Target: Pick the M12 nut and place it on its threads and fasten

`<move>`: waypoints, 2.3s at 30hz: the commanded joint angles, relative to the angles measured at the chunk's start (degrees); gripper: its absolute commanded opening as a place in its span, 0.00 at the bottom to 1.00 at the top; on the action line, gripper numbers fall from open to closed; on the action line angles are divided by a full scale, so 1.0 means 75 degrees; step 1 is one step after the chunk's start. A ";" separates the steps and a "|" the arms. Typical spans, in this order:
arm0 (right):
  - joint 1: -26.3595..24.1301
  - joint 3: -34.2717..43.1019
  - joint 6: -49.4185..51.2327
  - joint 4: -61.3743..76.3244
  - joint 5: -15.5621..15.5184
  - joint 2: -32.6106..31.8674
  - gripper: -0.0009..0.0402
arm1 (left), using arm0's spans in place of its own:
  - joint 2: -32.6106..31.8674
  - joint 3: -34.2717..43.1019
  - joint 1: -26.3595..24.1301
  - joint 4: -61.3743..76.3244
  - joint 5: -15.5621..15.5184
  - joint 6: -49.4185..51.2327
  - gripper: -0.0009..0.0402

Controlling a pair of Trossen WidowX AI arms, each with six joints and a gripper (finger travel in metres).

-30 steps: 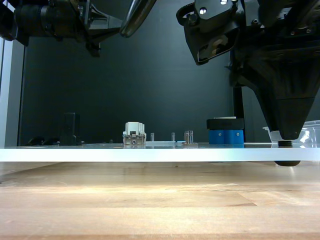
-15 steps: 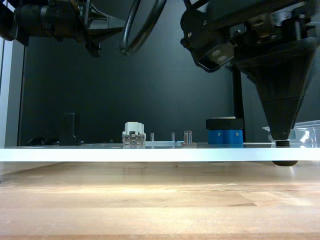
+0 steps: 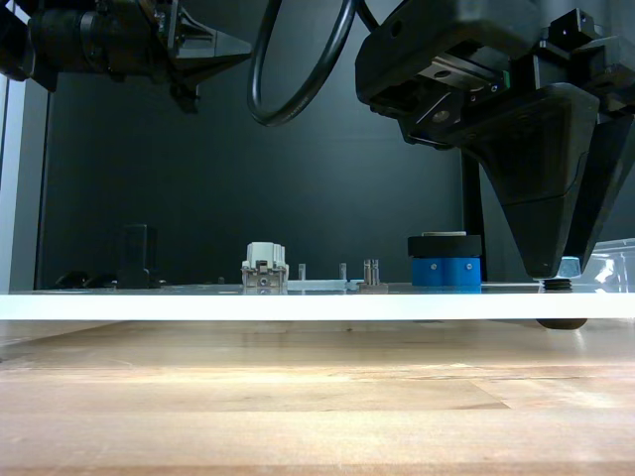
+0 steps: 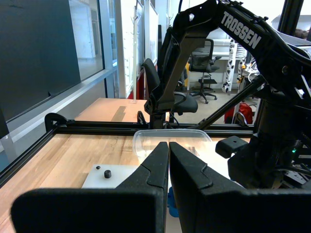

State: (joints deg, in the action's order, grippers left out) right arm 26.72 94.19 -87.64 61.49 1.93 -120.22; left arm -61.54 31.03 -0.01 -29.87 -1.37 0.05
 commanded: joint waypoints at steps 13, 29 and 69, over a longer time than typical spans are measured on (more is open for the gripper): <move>0.0006 0.0000 -0.0251 -0.0012 0.0082 0.0000 0.22 | -0.0003 0.0000 0.0000 0.0000 0.0003 0.0000 0.02; 0.0006 0.0000 -0.0224 -0.0006 0.0085 0.0111 0.54 | -0.0003 0.0000 0.0000 0.0000 0.0003 0.0000 0.02; -0.0041 -0.0793 0.7210 -0.0262 -0.0012 0.0801 0.02 | -0.0003 0.0000 0.0000 0.0000 0.0003 0.0000 0.02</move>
State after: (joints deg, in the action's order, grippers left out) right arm 26.39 88.62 -33.36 60.10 1.93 -114.13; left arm -61.56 31.00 -0.01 -29.87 -1.37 0.05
